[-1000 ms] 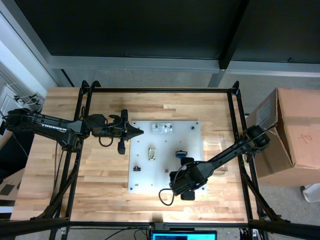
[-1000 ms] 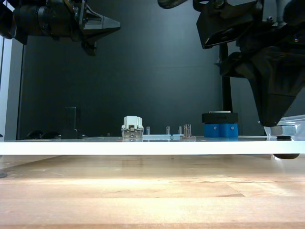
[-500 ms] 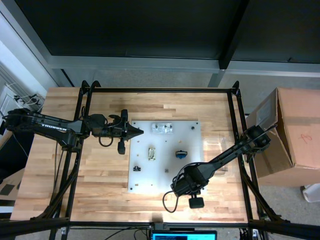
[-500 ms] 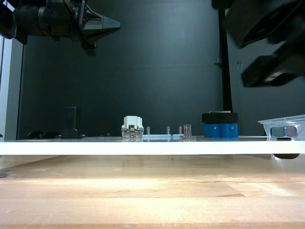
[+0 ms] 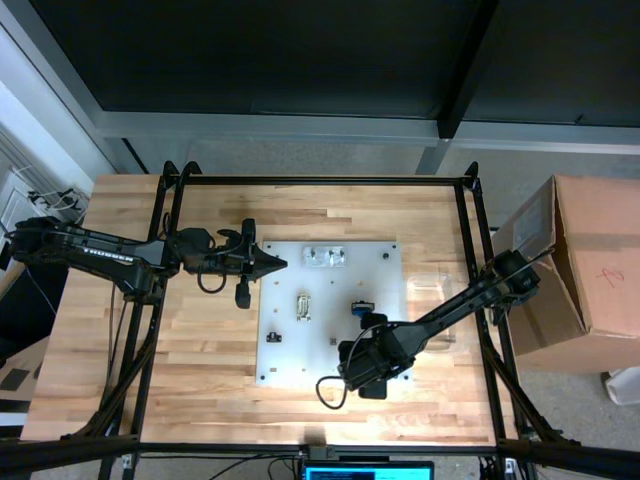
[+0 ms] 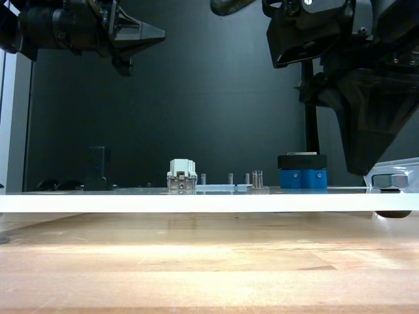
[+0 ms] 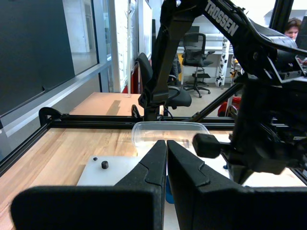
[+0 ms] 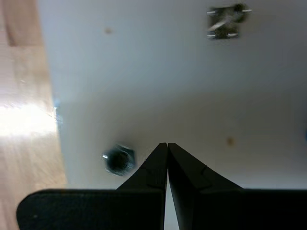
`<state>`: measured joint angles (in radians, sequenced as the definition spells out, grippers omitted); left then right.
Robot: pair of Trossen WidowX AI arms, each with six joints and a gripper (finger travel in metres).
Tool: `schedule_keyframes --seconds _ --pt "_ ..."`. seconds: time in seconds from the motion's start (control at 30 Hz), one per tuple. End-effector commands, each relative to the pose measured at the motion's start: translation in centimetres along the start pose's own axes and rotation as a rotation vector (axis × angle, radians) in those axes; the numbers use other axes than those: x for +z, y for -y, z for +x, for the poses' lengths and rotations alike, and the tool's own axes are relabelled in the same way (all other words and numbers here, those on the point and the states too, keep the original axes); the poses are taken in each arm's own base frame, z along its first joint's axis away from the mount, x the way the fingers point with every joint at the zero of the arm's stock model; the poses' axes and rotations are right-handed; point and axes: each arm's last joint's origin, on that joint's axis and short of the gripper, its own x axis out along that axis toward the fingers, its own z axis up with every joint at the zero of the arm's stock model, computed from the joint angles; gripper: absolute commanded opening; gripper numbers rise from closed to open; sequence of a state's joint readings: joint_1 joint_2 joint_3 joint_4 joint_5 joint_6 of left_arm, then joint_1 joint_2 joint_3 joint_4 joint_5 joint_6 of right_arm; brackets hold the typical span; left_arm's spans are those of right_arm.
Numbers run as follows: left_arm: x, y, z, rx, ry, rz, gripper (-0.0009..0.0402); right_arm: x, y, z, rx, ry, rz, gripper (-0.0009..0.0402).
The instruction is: Pick the M12 nut and place it on its threads and fasten
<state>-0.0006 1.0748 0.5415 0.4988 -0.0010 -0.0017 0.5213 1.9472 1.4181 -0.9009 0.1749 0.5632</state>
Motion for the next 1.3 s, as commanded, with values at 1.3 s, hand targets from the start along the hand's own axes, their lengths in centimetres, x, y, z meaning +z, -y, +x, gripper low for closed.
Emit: schedule_keyframes --seconds 1.3 --pt "0.0 0.0 0.0 0.0 0.0 0.0 0.0 -0.1 -0.8 0.1 0.231 -0.106 -0.018 0.0"
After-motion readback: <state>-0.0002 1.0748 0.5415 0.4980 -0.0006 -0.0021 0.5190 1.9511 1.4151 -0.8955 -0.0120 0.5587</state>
